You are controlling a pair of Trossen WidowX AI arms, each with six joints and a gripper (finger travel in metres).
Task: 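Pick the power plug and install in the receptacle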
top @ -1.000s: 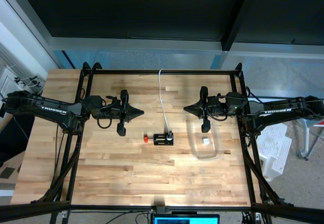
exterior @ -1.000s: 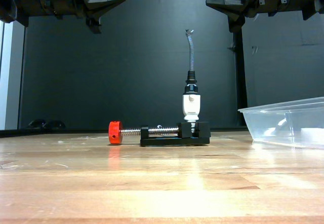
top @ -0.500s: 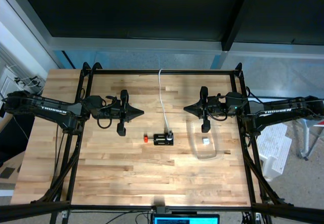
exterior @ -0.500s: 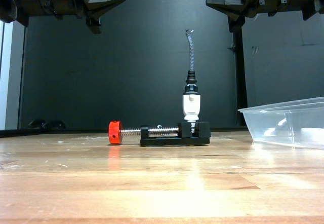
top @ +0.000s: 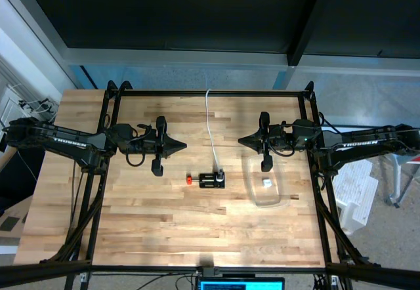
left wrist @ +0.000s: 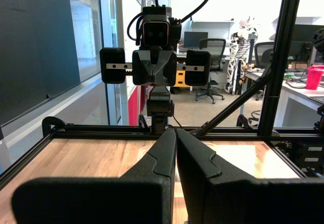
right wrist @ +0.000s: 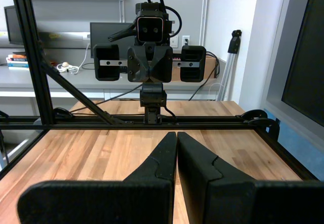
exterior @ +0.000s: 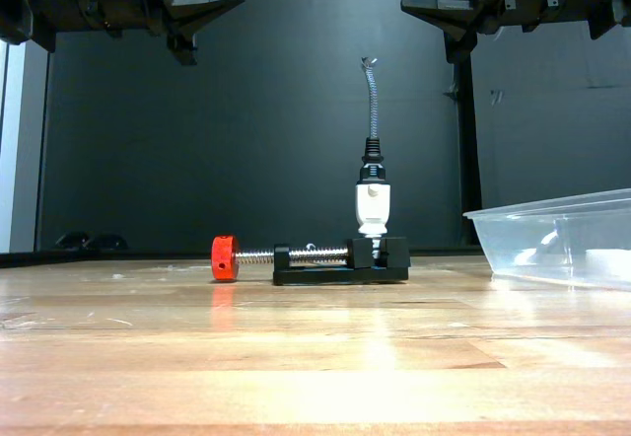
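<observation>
The receptacle (top: 219, 176) is a small white socket held upright in a black vise (top: 211, 180) with an orange-red knob (top: 188, 180) near the table's middle; its white cord (top: 210, 123) runs to the far edge. From table height, the receptacle (exterior: 372, 206) stands above the vise (exterior: 340, 261). I cannot make out the power plug in any view. My left gripper (top: 184, 146) hovers high, left of the vise, shut and holding nothing; its fingers (left wrist: 167, 148) touch. My right gripper (top: 240, 141) hovers to the right, shut and holding nothing, with fingers (right wrist: 168, 150) together.
A clear oblong plastic tray (top: 255, 191) lies right of the vise, below the right gripper, with a tiny white square bit (top: 267, 183) inside. A black frame (top: 210, 94) borders the wooden table (top: 164, 224). Both arms hang well above the board (exterior: 197, 2).
</observation>
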